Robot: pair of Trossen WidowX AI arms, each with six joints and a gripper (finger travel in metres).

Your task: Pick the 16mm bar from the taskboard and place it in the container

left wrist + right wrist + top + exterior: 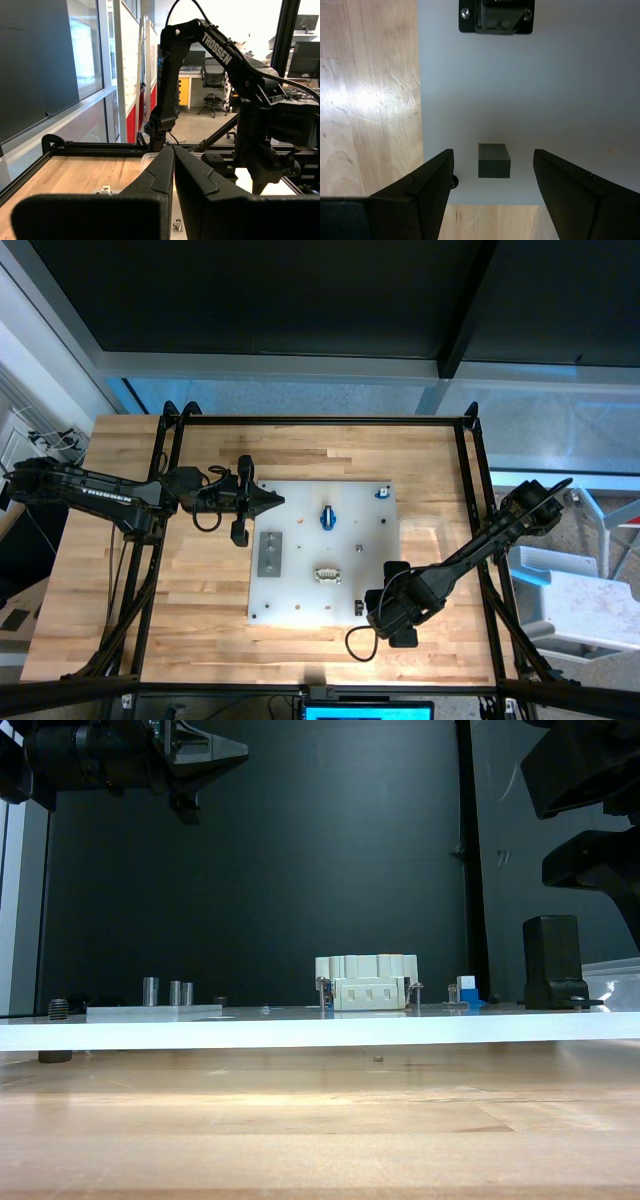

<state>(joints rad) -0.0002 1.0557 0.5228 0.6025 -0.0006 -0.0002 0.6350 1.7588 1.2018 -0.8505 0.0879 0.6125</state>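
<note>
My right gripper (493,151) hangs spread wide above the near right corner of the white board (300,510), one finger on each side of the short grey bar (494,161), not gripping it. The bar stands on the board near a black fitting (496,17). The clear tub (612,982) sits right of the board. My left gripper (270,501) is clenched on nothing, raised over the board's far left edge.

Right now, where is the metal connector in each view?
High view: metal connector on the taskboard's near half.
Low view: centre, on the board.
Left wrist view: not seen; shut left claw over the board's far-left corner.
Right wrist view: not seen; open right claw over its near-right corner.
Shared landmark: the taskboard.
</note>
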